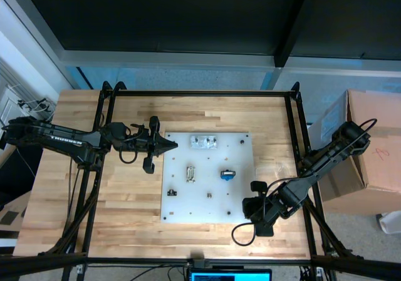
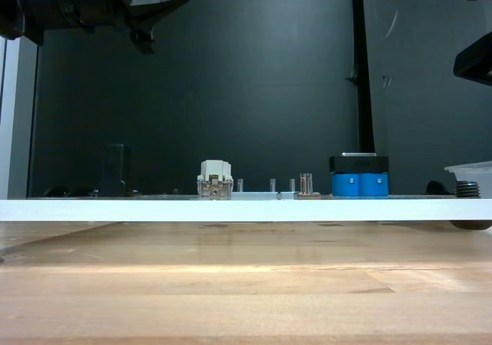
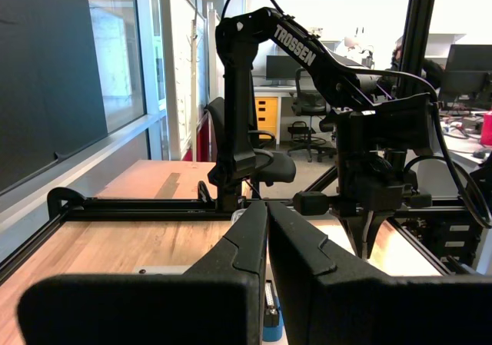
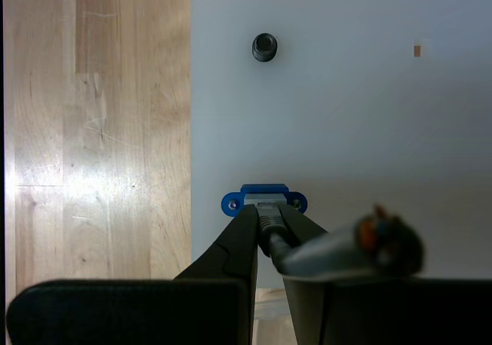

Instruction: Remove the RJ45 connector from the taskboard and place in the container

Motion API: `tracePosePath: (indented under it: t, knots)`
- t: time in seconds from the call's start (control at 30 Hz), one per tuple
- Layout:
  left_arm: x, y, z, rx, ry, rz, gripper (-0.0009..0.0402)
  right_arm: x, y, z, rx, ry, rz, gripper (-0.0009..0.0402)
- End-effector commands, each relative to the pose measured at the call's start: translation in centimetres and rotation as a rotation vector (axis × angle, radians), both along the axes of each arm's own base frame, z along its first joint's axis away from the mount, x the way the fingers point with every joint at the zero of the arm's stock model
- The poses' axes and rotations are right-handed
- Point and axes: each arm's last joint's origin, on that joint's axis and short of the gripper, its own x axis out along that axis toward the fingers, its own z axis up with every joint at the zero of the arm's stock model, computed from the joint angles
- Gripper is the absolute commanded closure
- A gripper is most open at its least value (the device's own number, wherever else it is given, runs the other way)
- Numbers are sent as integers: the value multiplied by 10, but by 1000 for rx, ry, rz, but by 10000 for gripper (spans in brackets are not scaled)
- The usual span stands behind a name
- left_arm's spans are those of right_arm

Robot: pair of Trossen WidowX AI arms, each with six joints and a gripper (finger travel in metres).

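Right gripper (image 4: 269, 210) is clamped on the RJ45 connector (image 4: 270, 236), high above its blue seat (image 4: 264, 200), apparently pulled free. Next, likely: carry it to the clear container (image 2: 470, 168) and release. Left gripper (image 3: 267, 207), pinched together and empty, hovers at the left edge of the white taskboard (image 1: 188, 209). Wooden table (image 1: 125, 193); office chair (image 3: 306, 108) beyond.
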Motion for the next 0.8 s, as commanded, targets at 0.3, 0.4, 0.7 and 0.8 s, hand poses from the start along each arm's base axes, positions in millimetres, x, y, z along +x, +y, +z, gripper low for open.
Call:
tracePosePath:
  t: [0.3,0.4,0.7,0.8]
  knots:
    - [0,0,0,0,0,0,393,-7,-7,26,36,-39,-6,393]
    - [0,0,0,0,0,0,393,-11,-11,31,32,-32,-12,393]
    - [0,0,0,0,0,0,393,-39,-35,30,2,38,-52,393]
    - [0,0,0,0,0,0,393,-52,-45,24,12,54,-67,393]
